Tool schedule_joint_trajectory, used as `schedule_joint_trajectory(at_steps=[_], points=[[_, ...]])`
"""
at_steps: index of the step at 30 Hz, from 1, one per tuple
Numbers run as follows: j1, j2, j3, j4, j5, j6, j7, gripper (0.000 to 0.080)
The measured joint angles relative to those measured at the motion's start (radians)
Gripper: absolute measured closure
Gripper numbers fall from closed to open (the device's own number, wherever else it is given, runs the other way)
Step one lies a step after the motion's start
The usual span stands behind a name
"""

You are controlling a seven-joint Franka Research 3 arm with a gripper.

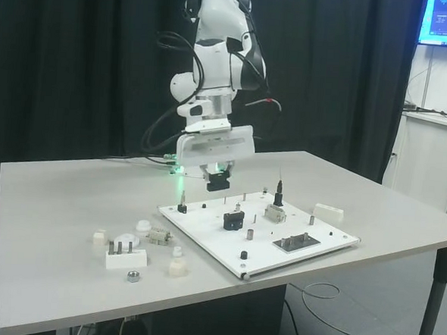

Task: Insert D-SUB.

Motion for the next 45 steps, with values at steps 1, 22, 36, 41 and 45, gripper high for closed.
schedule_joint_trajectory(at_steps=[1,22,36,41,45], points=[[0.005,-0.003,0.000,-0.010,0.000,0.014,0.005,0.0422],[0.064,-0.037,0.026,-0.157,0.001,0.227,0.081,0.0422],[0.065,-0.036,0.054,-0.168,0.001,0.246,0.113,0.0422],[0.065,-0.034,0.054,-0.179,0.001,0.268,0.113,0.0422],[0.065,-0.027,0.056,-0.186,0.001,0.290,0.113,0.0422]])
